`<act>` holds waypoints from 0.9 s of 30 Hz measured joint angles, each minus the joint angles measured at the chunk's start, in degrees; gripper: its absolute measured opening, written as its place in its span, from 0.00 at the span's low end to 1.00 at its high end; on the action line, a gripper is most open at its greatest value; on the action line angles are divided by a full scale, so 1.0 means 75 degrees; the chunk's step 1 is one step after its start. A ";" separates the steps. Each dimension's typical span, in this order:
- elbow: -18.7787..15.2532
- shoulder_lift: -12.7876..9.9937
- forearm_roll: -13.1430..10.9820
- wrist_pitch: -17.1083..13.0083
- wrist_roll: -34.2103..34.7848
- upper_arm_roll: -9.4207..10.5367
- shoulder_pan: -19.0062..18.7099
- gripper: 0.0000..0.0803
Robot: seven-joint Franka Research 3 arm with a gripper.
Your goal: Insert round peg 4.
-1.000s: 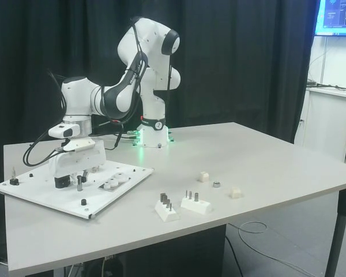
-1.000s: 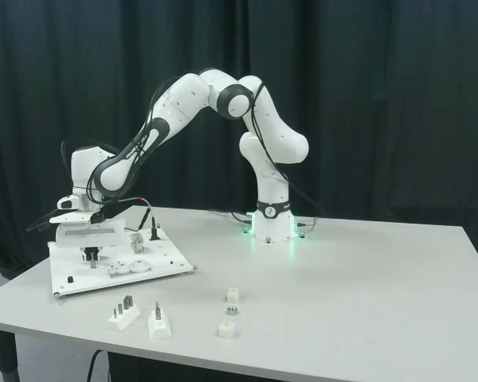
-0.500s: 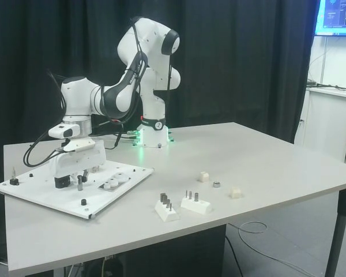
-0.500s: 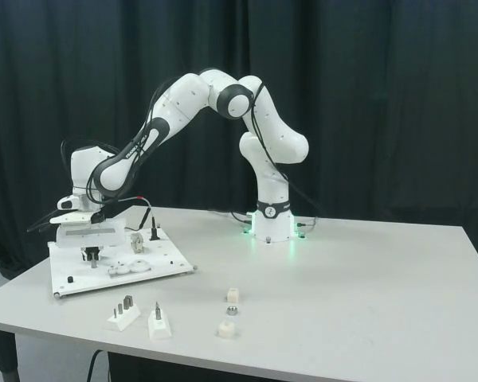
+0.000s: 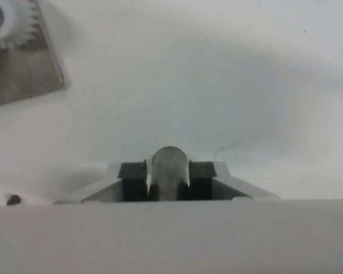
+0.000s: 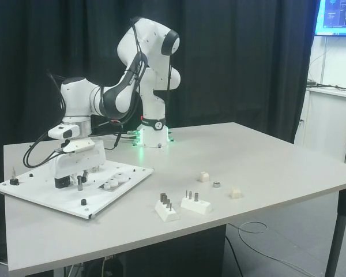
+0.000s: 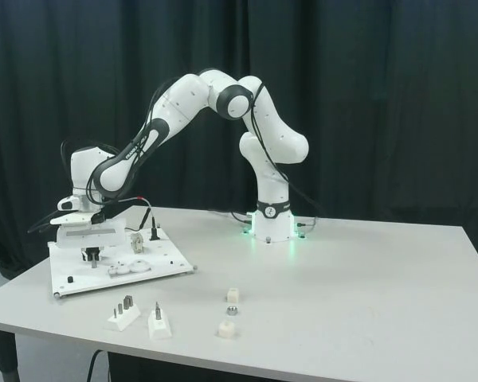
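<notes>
While the gripper (image 5: 169,185) pinches a peg (image 5: 169,165), a gear (image 5: 6,23) (white) sits well apart.

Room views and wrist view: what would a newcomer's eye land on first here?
First, the white arm arching from its green-lit base down over the white board at the table's edge. There the gripper is shut on a round peg, held upright just above the board. Next, two small white peg holders and a few small white blocks lie loose on the grey table.
</notes>
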State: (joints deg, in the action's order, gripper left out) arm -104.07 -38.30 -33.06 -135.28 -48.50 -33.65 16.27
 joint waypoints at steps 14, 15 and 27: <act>0.0013 -0.0002 -0.0008 0.0000 0.0000 0.0011 -0.0018 0.19; 0.0016 -0.0002 -0.0010 0.0000 0.0000 0.0015 -0.0019 0.19; 0.0082 -0.0097 -0.0031 0.0001 0.0001 0.0026 -0.0019 0.19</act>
State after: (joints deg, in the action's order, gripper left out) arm -103.46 -39.03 -33.29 -135.27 -48.50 -33.45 16.13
